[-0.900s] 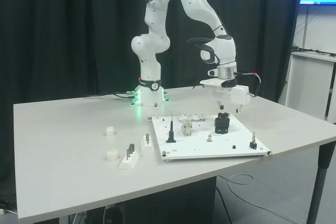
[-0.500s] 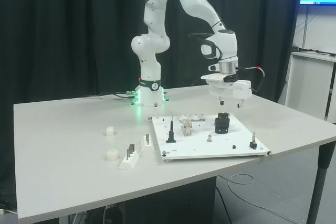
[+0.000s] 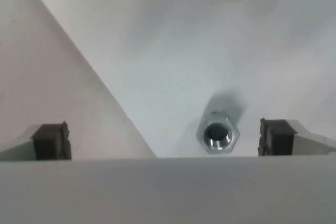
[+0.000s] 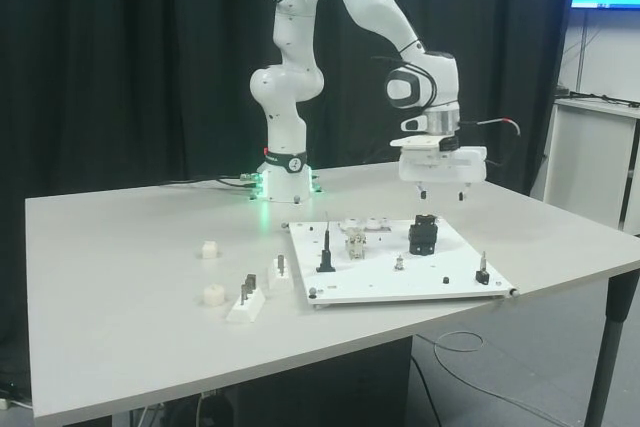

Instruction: Pick square peg 4.

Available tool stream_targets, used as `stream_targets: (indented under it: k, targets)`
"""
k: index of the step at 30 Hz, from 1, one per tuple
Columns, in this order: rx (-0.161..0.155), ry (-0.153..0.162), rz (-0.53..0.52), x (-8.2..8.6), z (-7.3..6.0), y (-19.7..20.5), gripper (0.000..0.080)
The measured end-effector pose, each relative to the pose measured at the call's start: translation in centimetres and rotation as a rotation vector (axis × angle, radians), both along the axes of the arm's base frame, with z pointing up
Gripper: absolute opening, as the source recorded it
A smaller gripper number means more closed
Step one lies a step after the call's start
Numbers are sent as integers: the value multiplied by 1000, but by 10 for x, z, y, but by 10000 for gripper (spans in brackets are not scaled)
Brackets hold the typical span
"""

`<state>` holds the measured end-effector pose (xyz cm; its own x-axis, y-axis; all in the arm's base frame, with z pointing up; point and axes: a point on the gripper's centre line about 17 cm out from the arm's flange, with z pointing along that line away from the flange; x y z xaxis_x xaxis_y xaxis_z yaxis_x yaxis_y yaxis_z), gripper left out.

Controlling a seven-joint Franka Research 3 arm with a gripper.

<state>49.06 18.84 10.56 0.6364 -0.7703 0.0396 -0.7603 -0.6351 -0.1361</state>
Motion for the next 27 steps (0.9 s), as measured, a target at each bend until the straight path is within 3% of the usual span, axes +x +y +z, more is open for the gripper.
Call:
stream_targets:
  k: [8,17,27]
  targets:
    - [-36,-21,155,3,2,-3,800]
    - [-54,-37,269,10,5,-12,800]
    - [-65,-48,317,20,8,-27,800]
